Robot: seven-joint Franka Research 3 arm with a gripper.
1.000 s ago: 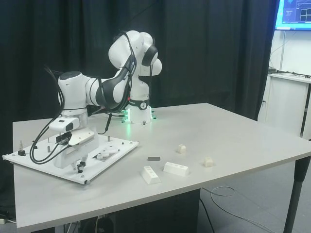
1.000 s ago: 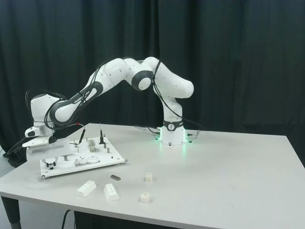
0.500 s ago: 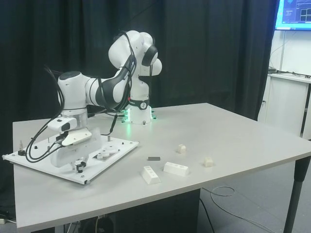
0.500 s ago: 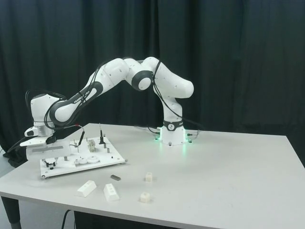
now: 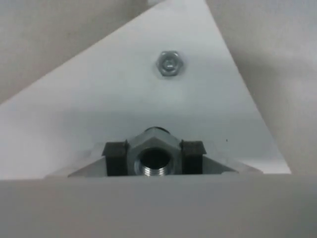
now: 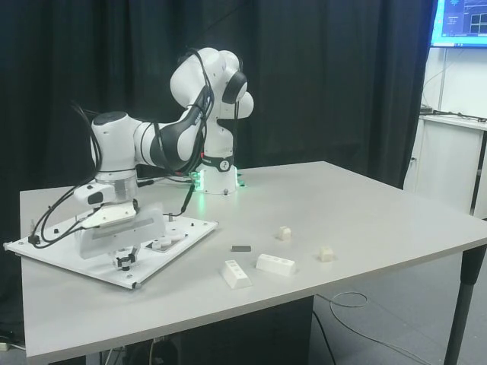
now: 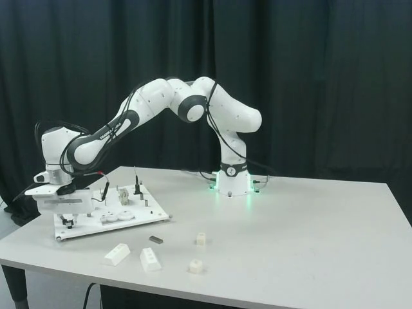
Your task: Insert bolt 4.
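Here tool (image 5: 154,159) pads clamp threaded nut; hex bolt (image 5: 170,64) apart.

We see a black curtain (image 6: 327,84) hanging behind a grey table (image 7: 309,225). At the far side of the room stands a white cabinet (image 6: 449,156), and above it a lit screen (image 6: 460,21) glows.

The gripper (image 5: 154,157) is cut off by the wrist picture's edge, only its black pads (image 5: 115,157) showing beside a threaded metal part (image 5: 154,159) whose lower body is hidden — and in both room views the white board's (image 6: 183,236) small fittings — bolts included — are too small to tell apart.
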